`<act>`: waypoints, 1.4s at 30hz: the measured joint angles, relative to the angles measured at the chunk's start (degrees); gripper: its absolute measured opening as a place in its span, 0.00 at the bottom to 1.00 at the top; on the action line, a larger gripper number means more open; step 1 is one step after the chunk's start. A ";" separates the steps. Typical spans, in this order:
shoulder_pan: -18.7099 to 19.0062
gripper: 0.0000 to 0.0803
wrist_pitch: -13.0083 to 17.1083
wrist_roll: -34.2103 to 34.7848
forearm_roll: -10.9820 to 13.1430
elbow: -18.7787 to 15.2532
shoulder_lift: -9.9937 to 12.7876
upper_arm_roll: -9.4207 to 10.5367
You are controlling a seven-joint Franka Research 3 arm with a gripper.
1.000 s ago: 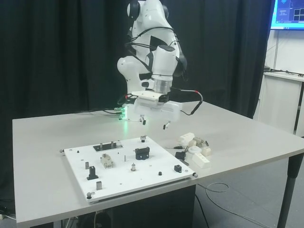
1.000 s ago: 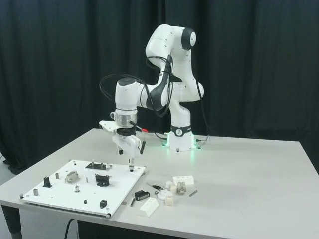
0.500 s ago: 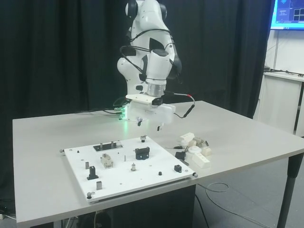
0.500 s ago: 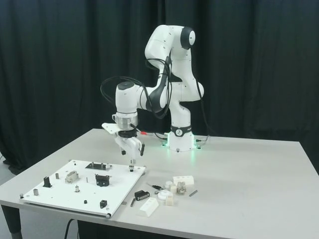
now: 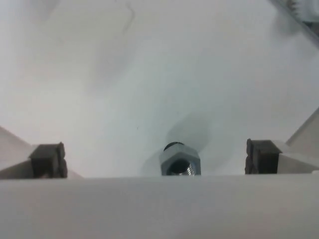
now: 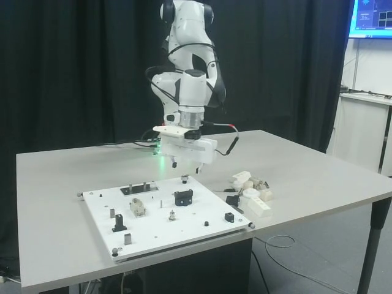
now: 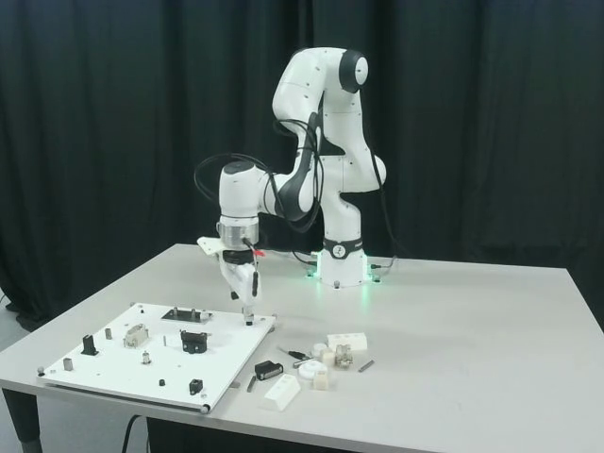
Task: Remove bolt 4.
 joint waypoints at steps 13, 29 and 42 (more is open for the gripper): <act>0.00 1.00 0.93 0.00 2.77 -1.23 0.00 -0.52; 0.36 1.00 0.72 0.00 5.57 -2.63 0.28 -0.32; 0.38 1.00 0.87 -0.31 5.57 -2.78 1.25 -0.32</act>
